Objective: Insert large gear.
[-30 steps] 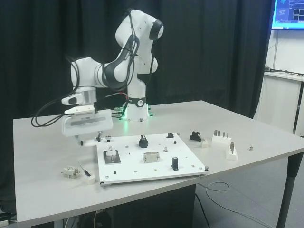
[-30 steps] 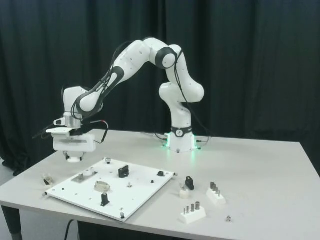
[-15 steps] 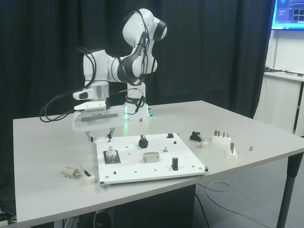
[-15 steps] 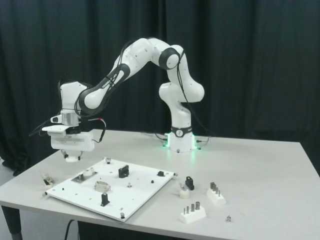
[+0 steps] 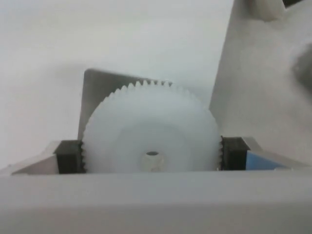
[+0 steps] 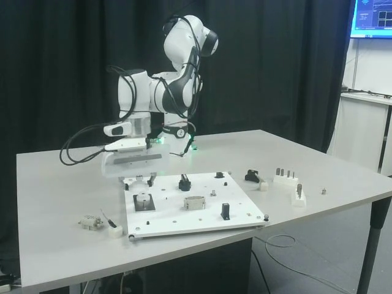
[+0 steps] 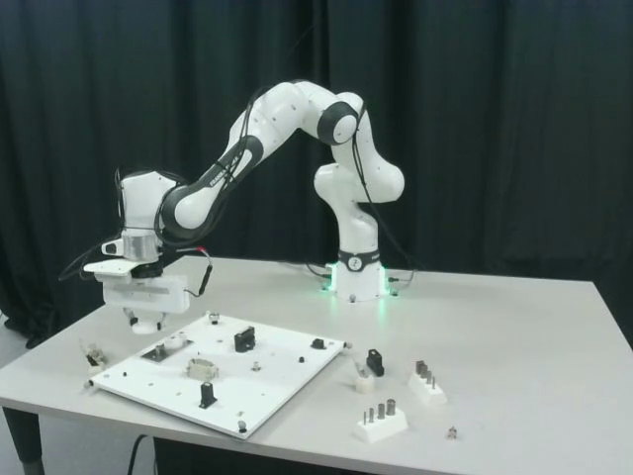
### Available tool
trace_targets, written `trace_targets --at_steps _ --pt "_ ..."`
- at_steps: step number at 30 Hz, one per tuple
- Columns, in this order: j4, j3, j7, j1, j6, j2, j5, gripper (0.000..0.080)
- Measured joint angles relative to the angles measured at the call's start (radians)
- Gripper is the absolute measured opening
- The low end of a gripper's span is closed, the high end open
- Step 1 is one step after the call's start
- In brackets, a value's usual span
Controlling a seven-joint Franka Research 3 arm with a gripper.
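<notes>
Spanning most of both room views, the grey table (image 6: 55, 177) carries everything else. On it stands the white Franka arm (image 7: 287, 119), whose base (image 7: 358, 282) glows green near the table's far edge; the arm reaches out and down toward the white assembly board (image 6: 190, 205), which lies flat near the table's front edge. The gripper (image 6: 138, 181) hangs just above the board's far corner, close to a grey plate with a round white part (image 6: 143, 199) on it.

From the wrist camera, the gripper's two black finger pads (image 5: 67, 157) press against opposite sides of the large gear (image 5: 151, 131), a white toothed wheel with a small centre hole, so the gripper is clamped on the gear and holds it clear of the table. Behind the gear show a grey plate edge and the board's white surface.

Smaller fittings sit on the board: a black block (image 6: 184, 182), a grey socket (image 6: 195, 202) and a black upright clip (image 6: 225, 211). Off the board, near its front corner, lie a small connector (image 6: 90, 222) and a white plug (image 6: 114, 231). On the other side of the board stand two white peg holders (image 7: 381, 421) with grey pins, apart from each other.
</notes>
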Motion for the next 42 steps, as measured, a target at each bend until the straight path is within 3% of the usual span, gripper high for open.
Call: trace_targets --at_steps 22,42 --pt "0.014 0.03 0.012 0.0 0.013 0.055 0.0 0.0596" --pt "0.013 0.037 0.011 0.0 0.016 0.064 -0.008 0.0596"
